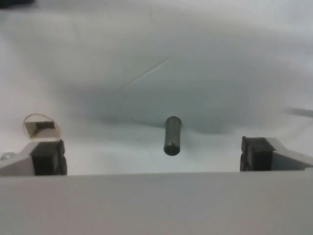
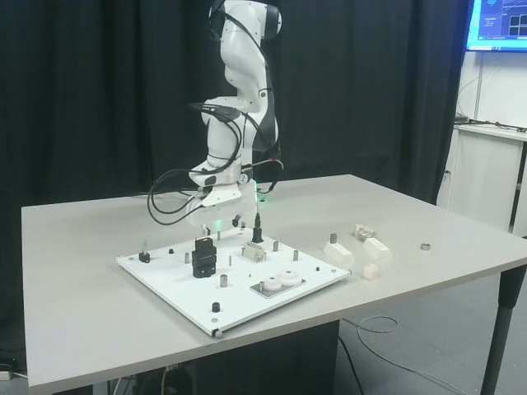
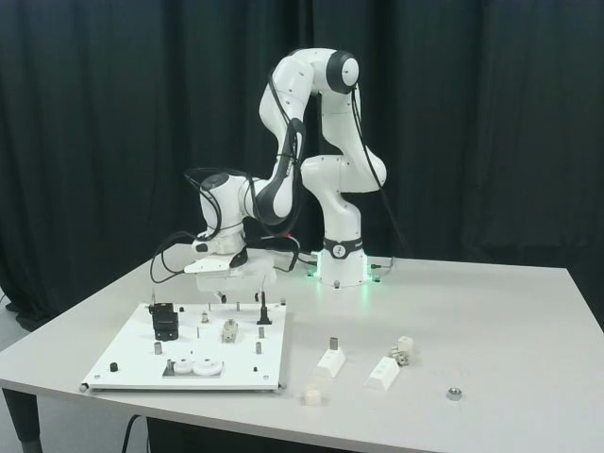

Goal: Pick square peg 4.

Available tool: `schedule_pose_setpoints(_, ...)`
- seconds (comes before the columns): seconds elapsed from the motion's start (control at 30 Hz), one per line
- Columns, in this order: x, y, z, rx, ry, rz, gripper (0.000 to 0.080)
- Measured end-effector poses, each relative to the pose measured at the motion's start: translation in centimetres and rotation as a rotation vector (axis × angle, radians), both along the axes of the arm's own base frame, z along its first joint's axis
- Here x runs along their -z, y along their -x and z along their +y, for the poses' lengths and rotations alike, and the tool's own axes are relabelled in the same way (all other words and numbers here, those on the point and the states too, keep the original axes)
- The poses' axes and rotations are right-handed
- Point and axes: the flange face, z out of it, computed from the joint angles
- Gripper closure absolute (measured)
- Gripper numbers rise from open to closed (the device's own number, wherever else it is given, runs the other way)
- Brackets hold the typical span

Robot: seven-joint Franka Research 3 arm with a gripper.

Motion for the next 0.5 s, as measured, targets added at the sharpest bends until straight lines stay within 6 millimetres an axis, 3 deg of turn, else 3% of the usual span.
schedule_pose_setpoints(0.5, -2.6, -0.4, 0.1, 0.013, -0.007, 0.009, 0.0003)
